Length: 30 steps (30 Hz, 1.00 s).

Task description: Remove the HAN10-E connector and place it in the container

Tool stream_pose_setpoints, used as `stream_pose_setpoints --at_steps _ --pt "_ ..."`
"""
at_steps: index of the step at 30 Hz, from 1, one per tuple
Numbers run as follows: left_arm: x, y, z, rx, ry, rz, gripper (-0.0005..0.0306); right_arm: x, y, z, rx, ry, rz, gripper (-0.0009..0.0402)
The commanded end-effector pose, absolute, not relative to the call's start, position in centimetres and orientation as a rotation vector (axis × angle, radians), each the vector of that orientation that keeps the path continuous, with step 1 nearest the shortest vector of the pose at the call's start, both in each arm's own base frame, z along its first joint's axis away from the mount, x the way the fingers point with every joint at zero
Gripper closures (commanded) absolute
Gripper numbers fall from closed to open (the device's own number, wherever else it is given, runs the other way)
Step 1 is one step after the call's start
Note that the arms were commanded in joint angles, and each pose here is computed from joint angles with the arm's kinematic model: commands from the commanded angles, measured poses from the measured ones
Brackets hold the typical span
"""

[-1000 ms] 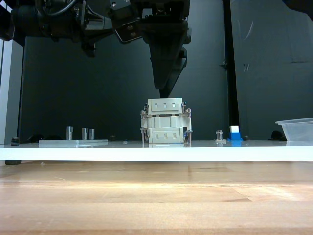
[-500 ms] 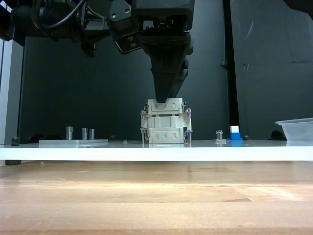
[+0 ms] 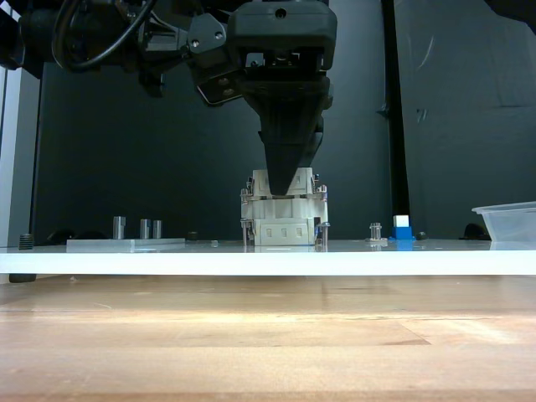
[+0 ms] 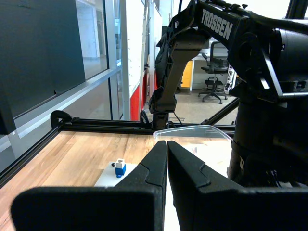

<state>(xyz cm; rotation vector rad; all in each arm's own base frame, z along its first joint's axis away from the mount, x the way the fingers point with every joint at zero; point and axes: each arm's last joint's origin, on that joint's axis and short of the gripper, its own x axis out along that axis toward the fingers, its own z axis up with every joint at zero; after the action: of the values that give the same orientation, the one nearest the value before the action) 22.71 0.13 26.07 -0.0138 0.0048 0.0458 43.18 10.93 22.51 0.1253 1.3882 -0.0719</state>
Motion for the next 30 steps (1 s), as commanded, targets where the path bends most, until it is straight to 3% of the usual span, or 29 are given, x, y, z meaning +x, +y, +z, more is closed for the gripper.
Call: stream_pose_setpoints --at_steps 1,13,30 --pt "22.71 0.13 26.06 -0.014 0.005 0.046 0.03 43.2 10.92 22.43 0.121 1.386 -0.07 0.0107" --pt "22.71 0.13 26.07 -0.014 0.005 0.045 0.03 43.17 10.9 22.32 0.102 1.39 -0.056 0.017" --pt "22.71 0.13 26.08 -0.014 0.004 0.045 0.03 43.18 10.91 22.37 0.104 1.387 -0.054 0.0337"
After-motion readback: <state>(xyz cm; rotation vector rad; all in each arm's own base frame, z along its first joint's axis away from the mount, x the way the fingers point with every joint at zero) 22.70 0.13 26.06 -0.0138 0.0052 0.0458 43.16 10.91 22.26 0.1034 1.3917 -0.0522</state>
